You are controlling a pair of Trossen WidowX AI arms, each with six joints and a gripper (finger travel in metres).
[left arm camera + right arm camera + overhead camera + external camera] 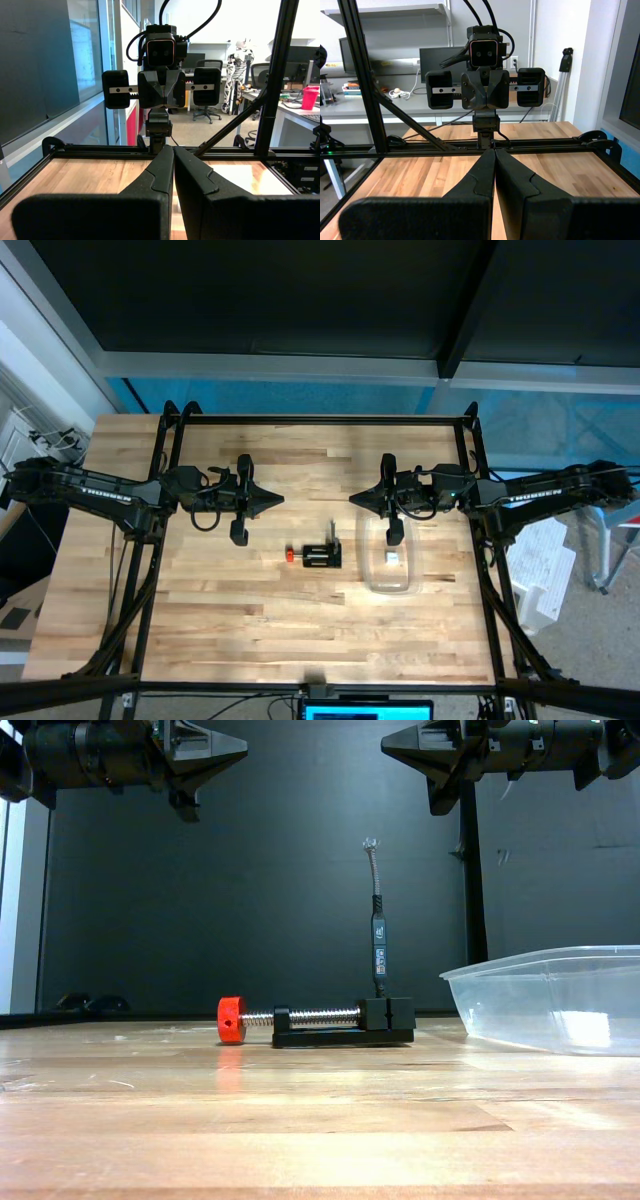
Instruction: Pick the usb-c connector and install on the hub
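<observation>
Tub (384, 583) holds connector (392, 557), left pincer (281, 500), right pincer (353, 500)

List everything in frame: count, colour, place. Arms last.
table: 1, light wood, under everything
frame: 1, black, around the table
vise: 1, black with red knob, table centre
cable stub: 1, black body with grey braided tail, upright in the vise
container: 1, clear plastic, right of the vise
small white part: 1, lying free in the container; cannot tell if it is the usb-c connector
screen: 1, blue-lit, at the near edge
left gripper: 1, black, shut and empty, raised left of centre
right gripper: 1, black, shut and empty, raised right of centre
</observation>
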